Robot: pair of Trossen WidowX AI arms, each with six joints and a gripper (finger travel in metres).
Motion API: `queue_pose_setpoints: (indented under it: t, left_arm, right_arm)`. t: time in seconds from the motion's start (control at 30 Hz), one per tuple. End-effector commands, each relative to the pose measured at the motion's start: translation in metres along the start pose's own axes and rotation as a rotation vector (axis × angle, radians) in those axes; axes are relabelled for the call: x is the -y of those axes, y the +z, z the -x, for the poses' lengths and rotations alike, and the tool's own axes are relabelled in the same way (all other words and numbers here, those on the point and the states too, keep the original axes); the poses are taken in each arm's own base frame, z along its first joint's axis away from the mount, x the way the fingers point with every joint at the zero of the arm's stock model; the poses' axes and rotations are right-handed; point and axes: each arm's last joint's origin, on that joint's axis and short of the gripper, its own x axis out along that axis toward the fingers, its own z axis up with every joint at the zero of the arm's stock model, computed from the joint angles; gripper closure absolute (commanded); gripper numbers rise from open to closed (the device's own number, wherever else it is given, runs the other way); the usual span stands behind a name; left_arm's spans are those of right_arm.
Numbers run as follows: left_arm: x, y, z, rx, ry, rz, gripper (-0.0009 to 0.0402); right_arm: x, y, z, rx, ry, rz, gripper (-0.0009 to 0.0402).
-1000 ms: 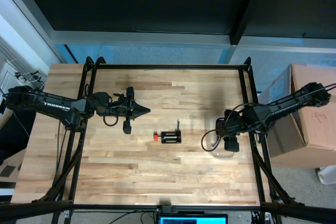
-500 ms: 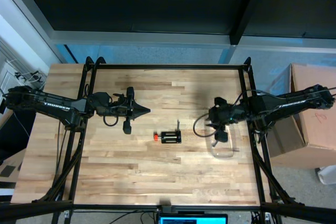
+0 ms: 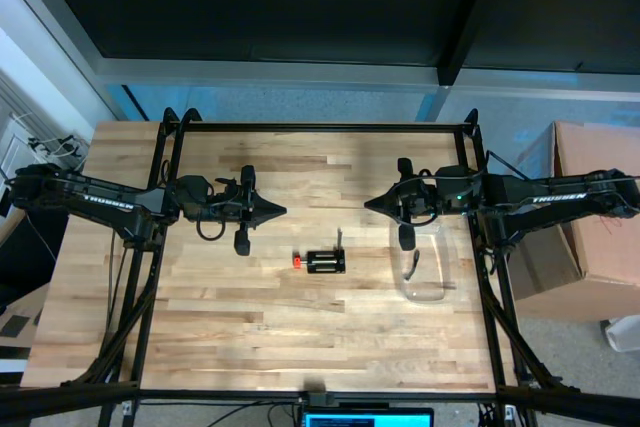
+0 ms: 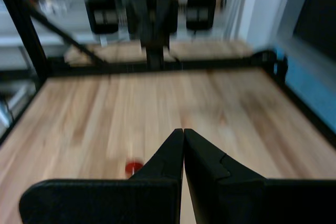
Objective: Remove the USB-C connector from the USB-C receptacle and place in the container
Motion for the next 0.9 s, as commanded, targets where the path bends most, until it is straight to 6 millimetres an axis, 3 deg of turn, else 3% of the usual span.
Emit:
queue_pose_setpoints:
  t: [0.03, 0.43, 0.9]
  left_arm:
    - [0.0, 0.0, 0.0, 0.0, 0.0, 0.0, 0.0393]
    - [0.0, 0.0, 0.0, 0.0, 0.0, 0.0, 0.0393]
    - [0.0, 0.0, 0.0, 0.0, 0.0, 0.0, 0.0393]
  right_arm:
    - [0.002, -0.006, 0.001, 0.077, -0.004, -0.004, 0.0394]
    - [0.01, -0.047, 0.002, 0.282, 0.076, -0.047, 0.0394]
    - [0.015, -0.05, 0.001, 0.273, 0.068, -0.061, 0.0394]
